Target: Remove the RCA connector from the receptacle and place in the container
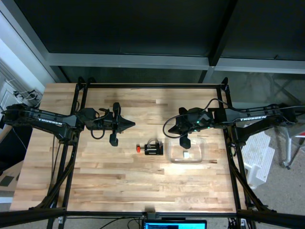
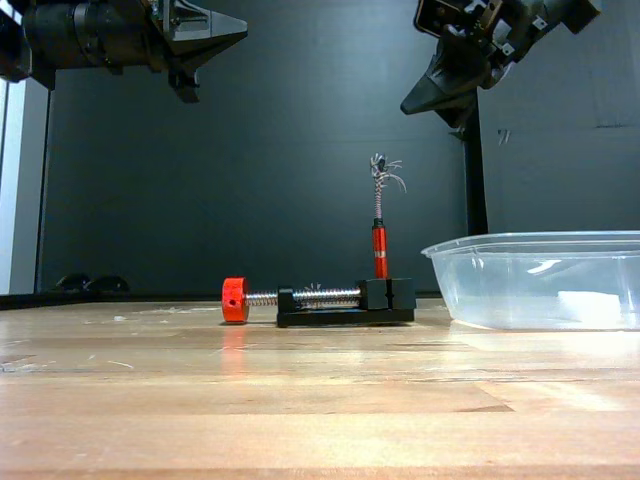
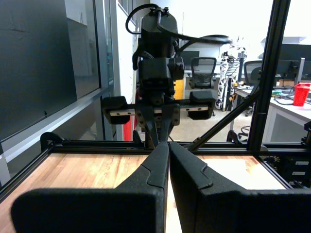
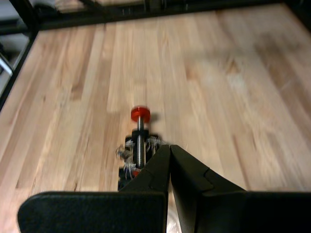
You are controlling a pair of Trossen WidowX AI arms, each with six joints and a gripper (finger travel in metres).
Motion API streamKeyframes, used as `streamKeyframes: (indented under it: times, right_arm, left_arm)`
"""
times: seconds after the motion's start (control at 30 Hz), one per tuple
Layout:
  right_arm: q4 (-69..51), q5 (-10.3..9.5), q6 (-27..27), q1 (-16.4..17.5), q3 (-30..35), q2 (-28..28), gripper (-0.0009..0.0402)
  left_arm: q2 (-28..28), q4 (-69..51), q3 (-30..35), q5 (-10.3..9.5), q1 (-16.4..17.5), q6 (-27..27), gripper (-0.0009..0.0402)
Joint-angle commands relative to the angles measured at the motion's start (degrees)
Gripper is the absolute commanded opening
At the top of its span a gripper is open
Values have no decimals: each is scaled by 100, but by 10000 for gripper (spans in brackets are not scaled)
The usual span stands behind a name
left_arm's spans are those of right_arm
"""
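The receptacle, a small black block with a red-orange knob, lies on the table's middle. The RCA connector stands upright in its right end, red-bodied with a thin spring and frayed wire on top. To the right of it sits the clear container, also seen from above. My right gripper hovers shut and empty, high above and just behind the receptacle. The left gripper hangs shut and empty in the air, left of the receptacle.
A small white rectangular piece lies inside the container. Black frame rails run around the wooden table. A laptop screen sits at the near edge.
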Motion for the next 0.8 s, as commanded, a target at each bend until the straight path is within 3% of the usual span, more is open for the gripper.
streamKeyframes:
  times: [0.03, 0.3, 0.47, 0.67, 0.8]
  right_arm:
    - [-474, 11, 22, 68, 323, 260, 0]
    - [-1032, 28, 48, 332, 752, 765, 0]
    - [-1543, 306, 44, 540, 1032, 1143, 0]
    - [-1589, 306, 138, 678, 1202, 1580, 1]
    - [-1626, 476, 264, 715, 1290, 1886, 26]
  left_arm:
    - [0, 0, 0, 2, 0, 0, 0]
    - [0, 0, 0, 2, 0, 0, 0]
    - [0, 0, 0, 2, 2, 0, 0]
    - [0, 0, 0, 2, 0, 0, 0]
    - [0, 0, 0, 2, 0, 0, 0]
